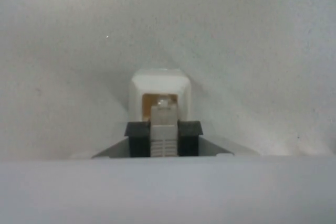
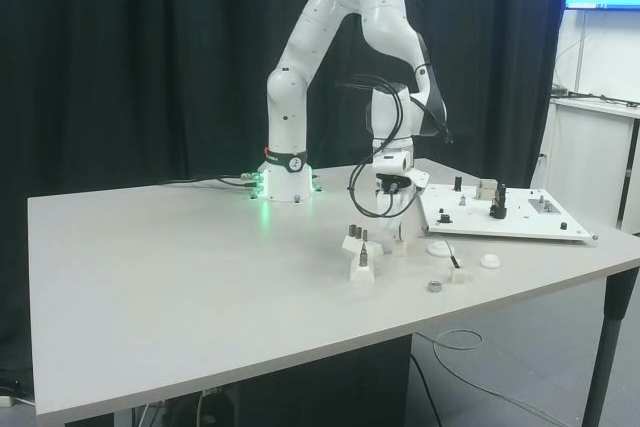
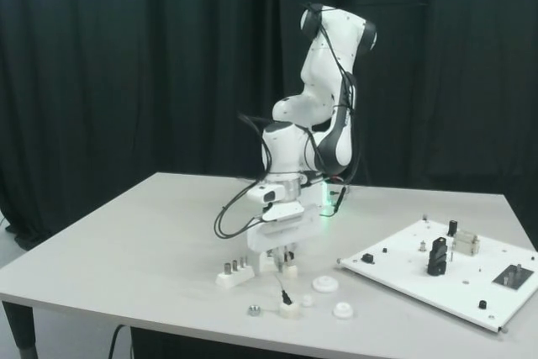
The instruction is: Insert Ethernet.
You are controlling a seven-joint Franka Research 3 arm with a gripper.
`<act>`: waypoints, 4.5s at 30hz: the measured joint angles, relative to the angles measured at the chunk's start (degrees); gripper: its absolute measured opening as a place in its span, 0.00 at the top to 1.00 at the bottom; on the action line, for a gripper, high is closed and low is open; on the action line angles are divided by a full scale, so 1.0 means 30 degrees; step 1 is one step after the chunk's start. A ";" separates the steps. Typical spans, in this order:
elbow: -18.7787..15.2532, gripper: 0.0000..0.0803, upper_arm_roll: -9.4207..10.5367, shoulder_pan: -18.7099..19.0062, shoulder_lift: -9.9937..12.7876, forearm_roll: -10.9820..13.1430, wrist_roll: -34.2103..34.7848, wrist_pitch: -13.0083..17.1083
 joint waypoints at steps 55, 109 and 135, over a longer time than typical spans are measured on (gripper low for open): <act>0.0193 0.87 -0.0004 -0.0719 -0.2043 -0.3772 0.2730 -0.1035; 0.2175 0.87 0.1743 0.1383 -0.3596 -0.9107 2.1589 -0.5443; 0.2393 0.87 0.3756 0.1383 -0.3727 -0.9051 2.9951 -0.6577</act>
